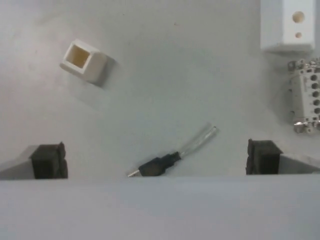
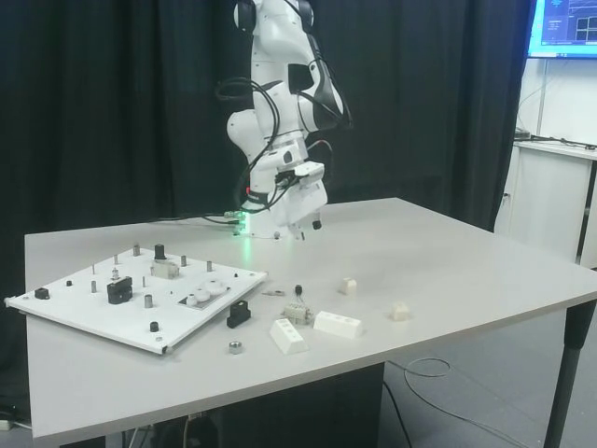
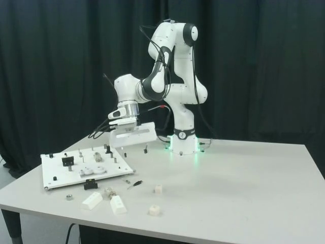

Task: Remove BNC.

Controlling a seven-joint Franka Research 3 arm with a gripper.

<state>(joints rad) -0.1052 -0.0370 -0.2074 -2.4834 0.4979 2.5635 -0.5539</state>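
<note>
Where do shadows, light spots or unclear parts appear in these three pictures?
Wrist view: the small hollow cube casts a soft shadow; a blurred grey band covers the bottom. First room view: green light at the arm's base, a bright screen in the corner. Second room view: even light against the black curtain.

Wrist view: close, straight down past the gripper point(image 1: 155, 159) onto the worktop point(image 1: 165, 75). First room view: farther back, across one worktop point(image 2: 448, 271) corner toward the arm point(image 2: 280, 103). Second room view: farther, from another side. Shared by both: arm, white board point(image 2: 131, 299), scattered parts.
</note>
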